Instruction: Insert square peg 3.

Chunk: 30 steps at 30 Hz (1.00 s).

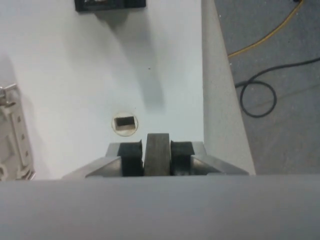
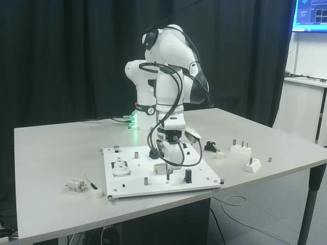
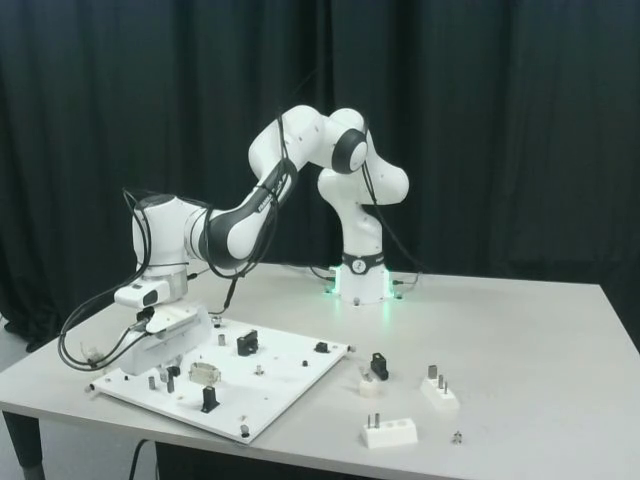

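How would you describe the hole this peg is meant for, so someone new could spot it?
Start at the white board on the grey table. Near the board's edge, close to the tool holding the square peg, sits a pale round disc. The square hole is the dark recess in that disc; nothing else nearby is a flat ring.

From my remote seat I take the white board [image 2: 127, 185] as my landmark on the grey table [image 2: 51, 148]. Off one end of it stand two white blocks [image 3: 389, 431] carrying upright pins. A black curtain [image 3: 500, 130] hangs behind the table. Below the board's edge, cables [image 1: 257, 97] lie looped on the floor.
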Each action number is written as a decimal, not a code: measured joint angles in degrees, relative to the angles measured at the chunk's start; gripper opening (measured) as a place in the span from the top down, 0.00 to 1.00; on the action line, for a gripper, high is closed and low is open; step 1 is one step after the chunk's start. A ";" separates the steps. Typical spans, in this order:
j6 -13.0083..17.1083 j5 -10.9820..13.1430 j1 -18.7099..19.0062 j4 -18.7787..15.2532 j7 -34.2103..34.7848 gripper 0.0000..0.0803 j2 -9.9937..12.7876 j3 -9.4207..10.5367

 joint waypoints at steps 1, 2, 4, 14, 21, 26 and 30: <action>0.01 0.00 0.00 0.00 0.00 0.86 0.05 0.00; 0.03 0.00 0.00 0.00 0.00 0.86 0.11 0.01; 0.06 0.00 0.00 0.00 0.00 0.86 0.21 0.05; 0.23 0.00 0.01 0.00 0.00 0.86 0.51 0.49; 0.38 0.00 0.03 0.00 0.00 0.86 0.51 0.61; 0.56 0.00 0.00 -0.05 0.05 0.86 0.51 0.60; 0.82 0.00 -0.02 -0.21 0.11 0.86 0.51 0.59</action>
